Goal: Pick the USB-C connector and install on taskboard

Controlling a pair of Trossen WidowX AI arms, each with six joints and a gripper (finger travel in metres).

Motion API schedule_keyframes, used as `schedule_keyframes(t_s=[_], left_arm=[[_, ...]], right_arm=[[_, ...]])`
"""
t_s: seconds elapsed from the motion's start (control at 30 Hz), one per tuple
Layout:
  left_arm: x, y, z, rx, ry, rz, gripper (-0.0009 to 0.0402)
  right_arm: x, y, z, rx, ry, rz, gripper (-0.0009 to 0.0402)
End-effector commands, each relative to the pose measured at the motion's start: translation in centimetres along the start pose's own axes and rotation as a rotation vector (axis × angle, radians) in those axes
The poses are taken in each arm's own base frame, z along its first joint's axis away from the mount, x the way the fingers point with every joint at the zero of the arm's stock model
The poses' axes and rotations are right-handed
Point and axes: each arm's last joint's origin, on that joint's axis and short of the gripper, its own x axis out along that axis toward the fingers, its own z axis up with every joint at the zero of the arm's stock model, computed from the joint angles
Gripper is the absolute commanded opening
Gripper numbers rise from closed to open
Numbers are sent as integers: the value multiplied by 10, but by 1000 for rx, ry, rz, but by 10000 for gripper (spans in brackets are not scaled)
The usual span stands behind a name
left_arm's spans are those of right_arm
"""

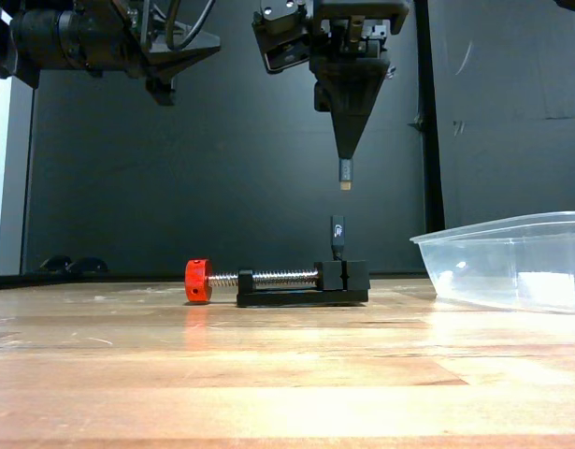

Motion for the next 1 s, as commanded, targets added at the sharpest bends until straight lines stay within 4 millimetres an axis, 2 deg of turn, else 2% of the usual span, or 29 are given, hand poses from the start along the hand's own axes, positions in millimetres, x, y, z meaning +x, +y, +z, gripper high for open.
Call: schedule_keyframes(t_s=[0.03, 1.0], left_arm=[[0, 0, 0, 0, 0, 0, 0], [0, 0, 0, 0, 0, 0, 0]], right_arm=[[2, 0, 1, 0, -9, -9, 0], [12, 6, 2, -8, -29, -16, 0]])
